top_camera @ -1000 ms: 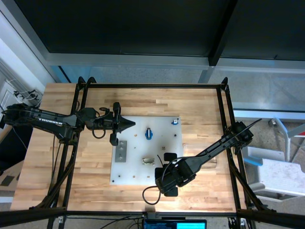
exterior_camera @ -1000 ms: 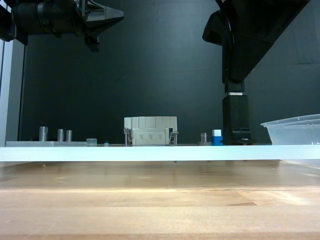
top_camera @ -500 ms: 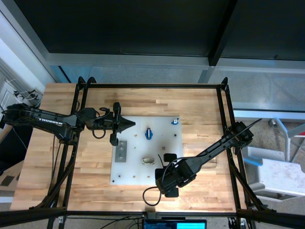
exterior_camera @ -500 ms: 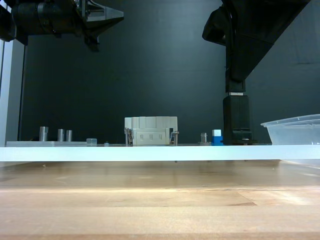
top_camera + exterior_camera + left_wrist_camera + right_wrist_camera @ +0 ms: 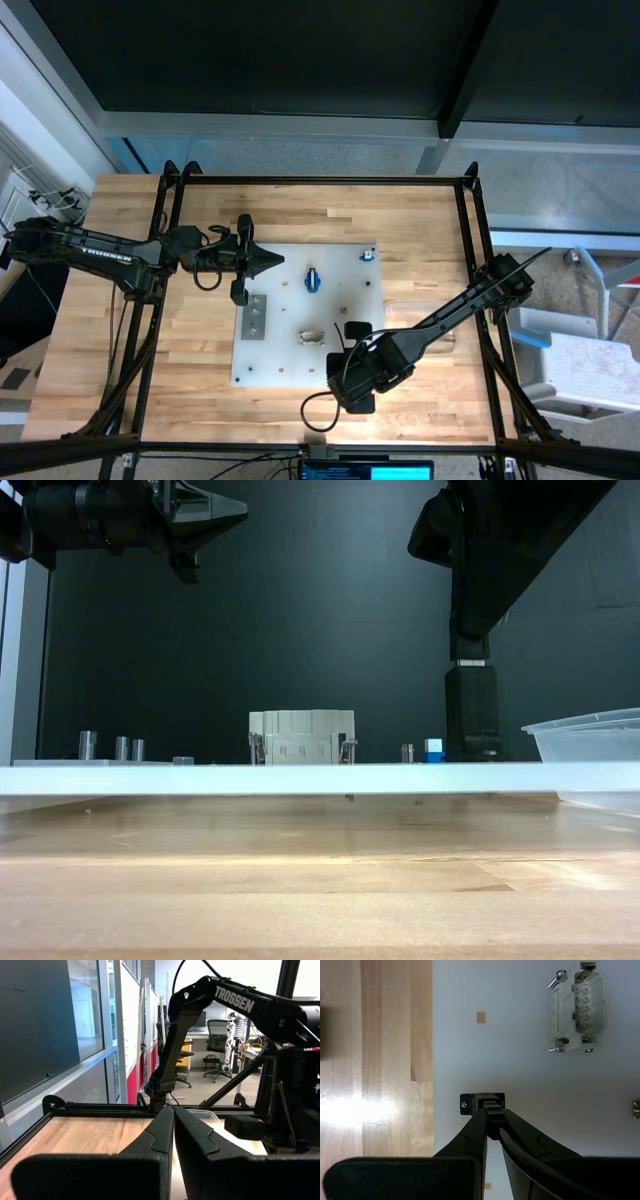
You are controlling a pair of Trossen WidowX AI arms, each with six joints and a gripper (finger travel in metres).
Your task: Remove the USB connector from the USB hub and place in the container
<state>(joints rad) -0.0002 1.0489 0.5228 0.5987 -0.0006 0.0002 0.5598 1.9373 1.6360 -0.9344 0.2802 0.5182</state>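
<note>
The USB connector (image 5: 492, 1109) is a small black plug with a thin black cable trailing back along one finger. Its tip sits in the little black USB hub (image 5: 480, 1100), near the white board's (image 5: 290, 368) near edge. My right gripper (image 5: 491, 1127) points down over that spot (image 5: 350, 372) and is shut on the plug. The container (image 5: 590, 738), a clear tray, lies just right of the board (image 5: 400, 312), partly under the right arm. My left gripper (image 5: 278, 260) hovers high above the board's far left corner, shut and holding nothing (image 5: 173, 1125).
The board carries a silvery-beige block (image 5: 311, 339), a grey metal block with holes (image 5: 256, 319), a blue knob (image 5: 311, 280) and a black piece (image 5: 355, 328). In the low view the board's near edge (image 5: 300, 778) stands slightly off the wooden table (image 5: 150, 360).
The right arm has edged upward while still gripping the plug. The white board's near edge has risen a little off the table with it. The left arm has not moved.
</note>
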